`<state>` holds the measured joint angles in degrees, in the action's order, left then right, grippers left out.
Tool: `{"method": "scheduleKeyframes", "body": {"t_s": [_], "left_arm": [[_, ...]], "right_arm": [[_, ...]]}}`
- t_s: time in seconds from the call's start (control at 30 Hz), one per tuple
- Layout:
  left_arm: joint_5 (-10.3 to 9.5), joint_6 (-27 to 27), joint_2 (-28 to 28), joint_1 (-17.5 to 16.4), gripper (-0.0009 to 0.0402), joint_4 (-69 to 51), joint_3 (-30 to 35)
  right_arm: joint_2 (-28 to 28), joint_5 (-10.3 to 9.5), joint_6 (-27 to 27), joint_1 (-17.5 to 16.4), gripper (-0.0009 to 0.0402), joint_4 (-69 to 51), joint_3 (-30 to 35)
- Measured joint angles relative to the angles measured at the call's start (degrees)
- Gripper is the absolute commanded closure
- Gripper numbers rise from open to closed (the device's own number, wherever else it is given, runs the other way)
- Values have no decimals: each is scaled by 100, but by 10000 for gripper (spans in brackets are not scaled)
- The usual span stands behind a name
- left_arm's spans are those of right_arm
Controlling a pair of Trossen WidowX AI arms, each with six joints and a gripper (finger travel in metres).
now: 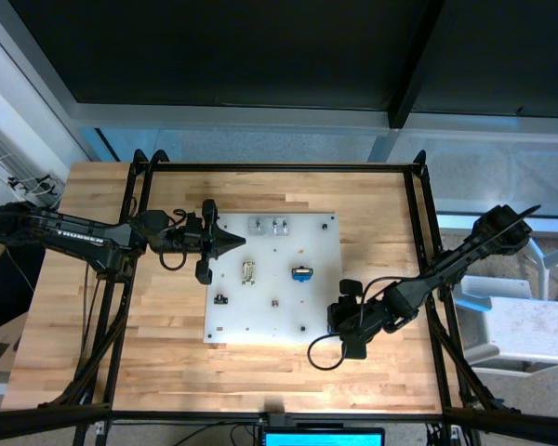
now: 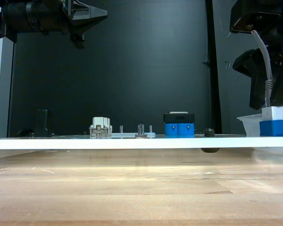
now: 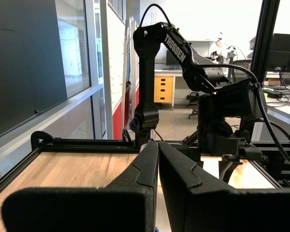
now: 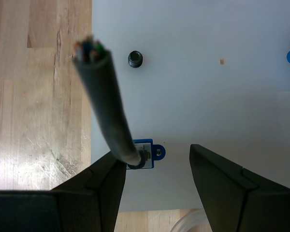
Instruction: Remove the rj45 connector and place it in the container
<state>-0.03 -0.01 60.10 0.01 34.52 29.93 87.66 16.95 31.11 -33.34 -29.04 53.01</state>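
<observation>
1. The right gripper (image 4: 154, 159) hangs over the near right corner of the white board (image 4: 208, 96). Its fingers are spread wide and grip nothing.
2. The rj45 connector (image 4: 144, 155) sits on the board close to its edge, with a grey cable stub (image 4: 106, 92) rising from it. It lies close beside one finger, not midway between the two.
3. The container (image 2: 249, 125) is a clear tray resting just off the board's right edge, near the connector.
4. The left gripper (image 3: 158, 150) is raised above the board's left edge, well apart from the work. Its fingers are pressed together on nothing.
5. The step in hand, as judged, is the grasp.
   - Shift the right gripper sideways until the plug is centred between the fingers.
   - Descend so the pads meet the plug body or the foot of the cable rather than its free end.
   - Close squarely and draw straight up from the board. A skewed pull would likely bend the stub or jam the plug.
   - The carry to the container looks short.
6. "TROSSEN" reads in white on the right arm (image 3: 176, 46) in the left wrist view, and on the left arm (image 1: 74, 237) in the high view. No legible marks show on the board, connector or container.
</observation>
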Motion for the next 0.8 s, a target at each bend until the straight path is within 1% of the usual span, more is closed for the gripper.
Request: {"method": "scheduleKeyframes", "body": {"t_s": [0.13,0.23,0.7,0.73,0.8], "left_arm": [[0,0,0,0,393,2,0],[0,0,0,0,393,2,2],[0,-2,0,0,393,2,2],[0,0,0,0,393,2,0],[0,0,0,0,393,2,2]], "right_arm": [[0,0,-7,0,233,0,-4],[0,0,-13,0,250,9,-9],[0,-24,-63,-4,387,22,-9],[-2,-22,-68,-4,395,22,-9],[-2,-17,-66,-4,391,24,-9]]}}
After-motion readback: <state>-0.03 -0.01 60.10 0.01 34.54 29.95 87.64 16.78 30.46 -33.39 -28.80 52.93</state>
